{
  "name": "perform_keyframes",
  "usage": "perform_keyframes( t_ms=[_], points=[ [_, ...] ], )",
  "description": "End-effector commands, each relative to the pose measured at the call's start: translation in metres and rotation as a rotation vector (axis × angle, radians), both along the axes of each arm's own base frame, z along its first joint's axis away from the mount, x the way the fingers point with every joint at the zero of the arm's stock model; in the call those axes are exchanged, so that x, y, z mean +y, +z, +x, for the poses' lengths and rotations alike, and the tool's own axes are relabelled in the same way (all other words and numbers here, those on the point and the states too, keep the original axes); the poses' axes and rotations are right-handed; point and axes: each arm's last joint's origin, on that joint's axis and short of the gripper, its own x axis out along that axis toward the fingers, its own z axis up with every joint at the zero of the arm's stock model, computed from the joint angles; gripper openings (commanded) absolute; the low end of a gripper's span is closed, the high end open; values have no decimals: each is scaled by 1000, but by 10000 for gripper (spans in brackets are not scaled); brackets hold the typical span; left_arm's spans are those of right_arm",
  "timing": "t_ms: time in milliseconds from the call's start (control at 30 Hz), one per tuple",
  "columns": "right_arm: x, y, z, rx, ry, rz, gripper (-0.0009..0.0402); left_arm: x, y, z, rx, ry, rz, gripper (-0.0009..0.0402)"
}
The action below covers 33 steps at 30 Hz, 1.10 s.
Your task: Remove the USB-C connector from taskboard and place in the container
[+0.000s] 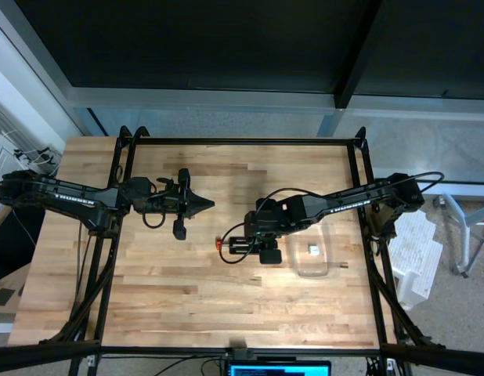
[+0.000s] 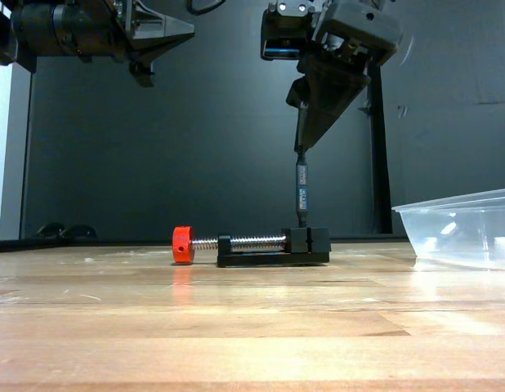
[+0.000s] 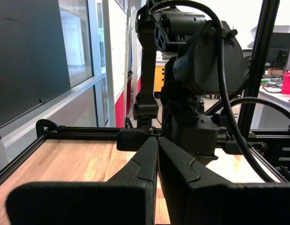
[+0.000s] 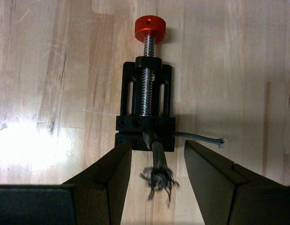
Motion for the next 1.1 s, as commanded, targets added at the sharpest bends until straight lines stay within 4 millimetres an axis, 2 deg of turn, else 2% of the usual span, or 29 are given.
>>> perform_keyframes(
  t_ms=[33, 433, 600, 1100],
  points=[
    [0, -5, 2, 14, 0, -3, 155, 0, 0, 0, 0, 0, 0, 0],
    [2, -20, 10, 35, 0, -7, 155, 0, 0, 0, 0, 0, 0, 0],
    [2, -20, 10, 32, -9, -3, 153, 0, 0, 0, 0, 0, 0, 0],
    [2, -19, 9, 32, -24, 3, 89, 0, 0, 0, 0, 0, 0, 0]
  ],
)
